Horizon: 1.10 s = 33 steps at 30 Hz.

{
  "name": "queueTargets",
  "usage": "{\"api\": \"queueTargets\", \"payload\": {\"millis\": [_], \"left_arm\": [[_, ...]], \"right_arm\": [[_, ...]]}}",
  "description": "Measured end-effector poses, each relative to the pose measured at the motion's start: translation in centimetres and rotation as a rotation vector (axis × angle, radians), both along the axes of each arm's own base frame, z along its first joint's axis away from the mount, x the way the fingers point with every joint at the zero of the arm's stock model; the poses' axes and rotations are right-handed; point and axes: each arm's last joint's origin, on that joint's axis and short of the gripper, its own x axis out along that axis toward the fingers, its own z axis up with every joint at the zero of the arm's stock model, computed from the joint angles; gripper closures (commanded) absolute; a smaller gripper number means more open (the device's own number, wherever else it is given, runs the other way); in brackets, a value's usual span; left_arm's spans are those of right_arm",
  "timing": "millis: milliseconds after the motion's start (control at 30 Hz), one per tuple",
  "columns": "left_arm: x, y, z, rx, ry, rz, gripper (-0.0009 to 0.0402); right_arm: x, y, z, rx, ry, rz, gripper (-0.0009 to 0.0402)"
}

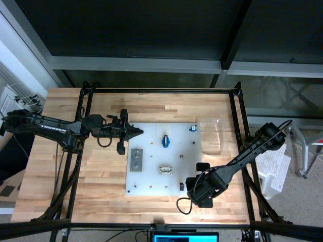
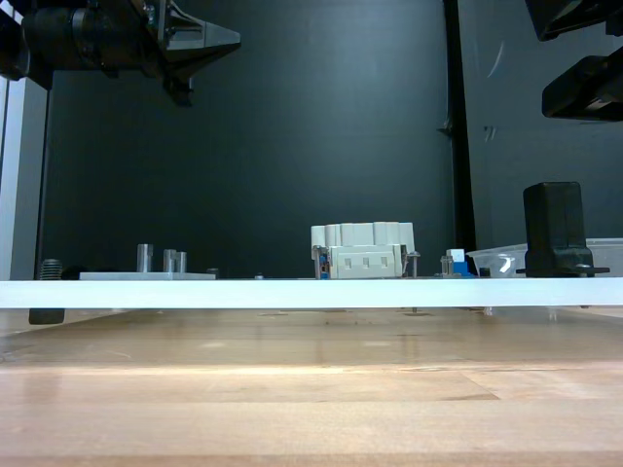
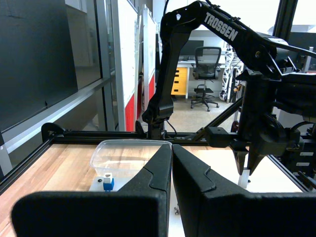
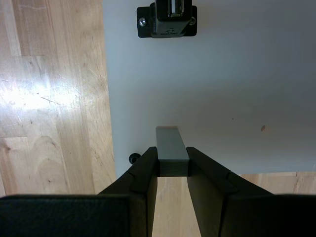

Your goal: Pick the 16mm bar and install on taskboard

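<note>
Right wrist view: right tool (image 4: 173, 162) holds 16mm bar (image 4: 171, 140) over taskboard (image 4: 222, 74), toward desk's (image 4: 49, 98) near edge (not yet installed); left tool (image 3: 171, 150) closed, empty, toward left edge.

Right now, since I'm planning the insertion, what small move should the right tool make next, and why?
Probably carry it across the taskboard toward the grey block. The right tool clamps the grey bar above the board's near right corner, far from that block, while the left tool hangs shut over the far left edge.
</note>
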Motion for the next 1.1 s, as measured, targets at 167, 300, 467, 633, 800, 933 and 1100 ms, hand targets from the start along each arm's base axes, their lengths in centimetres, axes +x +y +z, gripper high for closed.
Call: {"api": "queueTargets", "payload": {"millis": [167,300,467,633,800,933,1100], "left_arm": [[0.01,0.00,0.01,0.000,0.000,0.000,0.0393],[0.00,0.00,0.02,0.000,-0.001,0.000,0.0393],[0.00,0.00,0.00,0.000,0.000,0.000,0.0393],[0.00,0.00,0.02,0.000,-0.001,0.000,0.0393],[0.00,0.00,0.01,0.000,0.000,0.000,0.0393],[0.01,0.00,0.00,0.000,0.000,0.000,0.0393],[0.00,0.00,0.02,0.000,-0.001,0.000,0.0393]], "right_arm": [[-0.01,-0.05,-0.03,-0.011,-0.005,-0.002,0.0393],[0.00,-0.05,-0.03,-0.012,-0.006,-0.003,0.0393],[0.01,-0.04,-0.03,-0.011,-0.007,-0.003,0.0393],[0.00,-0.02,-0.03,-0.004,-0.003,-0.003,0.0393],[0.01,0.00,-0.03,0.006,0.002,-0.003,0.0393],[0.02,0.01,-0.03,0.007,0.002,-0.003,0.0393],[0.02,0.01,-0.04,0.008,0.003,-0.003,0.0393]]}}
